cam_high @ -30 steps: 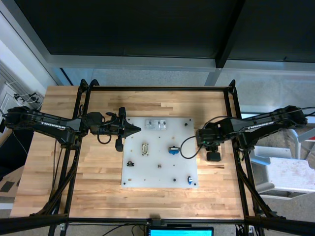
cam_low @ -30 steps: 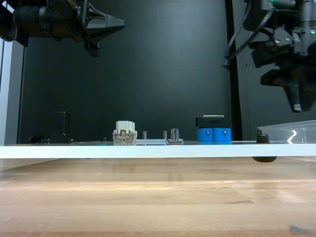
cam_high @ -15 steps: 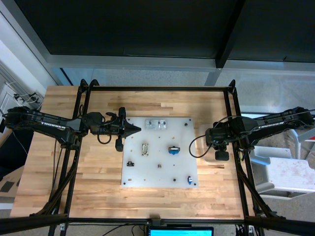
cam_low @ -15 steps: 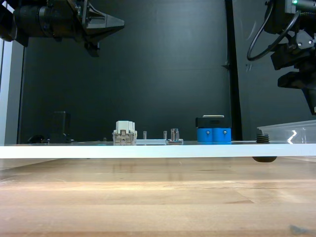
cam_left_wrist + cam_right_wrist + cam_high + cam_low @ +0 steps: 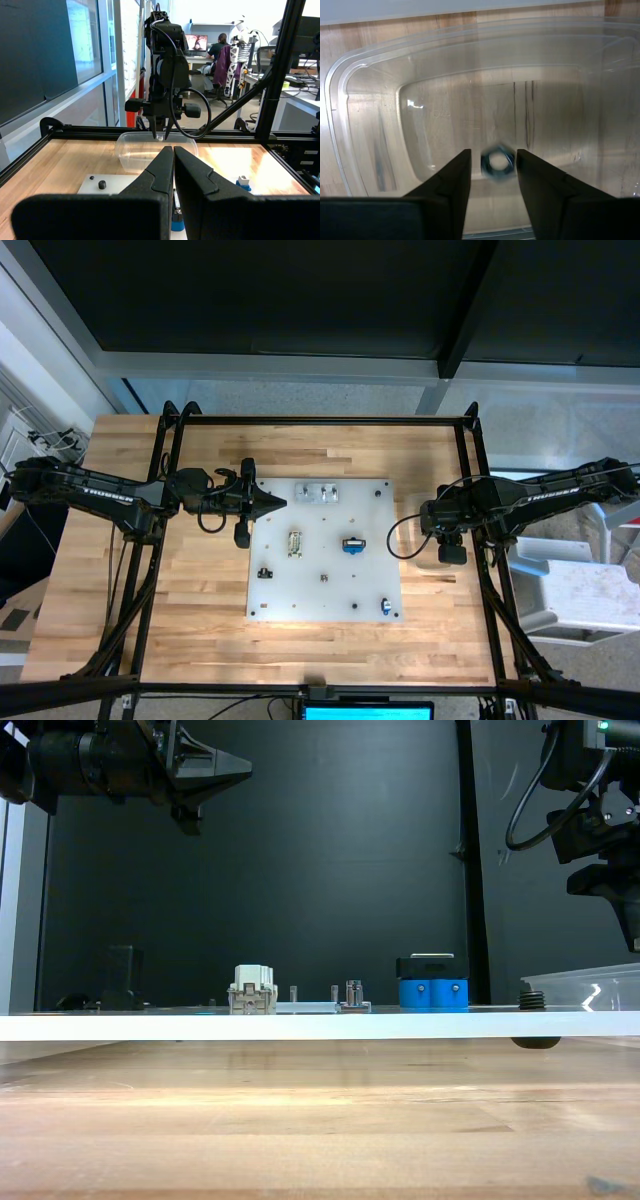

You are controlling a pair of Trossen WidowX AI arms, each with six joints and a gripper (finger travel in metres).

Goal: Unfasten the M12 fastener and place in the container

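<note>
Nearly finished: left the stud (image 5: pixel 531 1001) bare, hung the right gripper (image 5: pixel 493 154), spread, over the tray (image 5: pixel 370 100) at the table's (image 5: pixel 440 640) right edge, with the nut (image 5: pixel 497 162) blurred between its fingers (image 5: pixel 450 185), landing unclear; parked the left gripper (image 5: pixel 173 150), closed, above the board's (image 5: pixel 300 600) left edge.

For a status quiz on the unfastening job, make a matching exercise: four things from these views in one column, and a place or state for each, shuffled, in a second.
1. left gripper
2. right gripper
3. M12 nut
4. stud

A. bare, ribs showing, at the white board's near right edge
B. open, above the container
C. shut, raised over the board's far left edge
D. blurred, seen against the container's floor

Pairs: 1-C, 2-B, 3-D, 4-A
</note>
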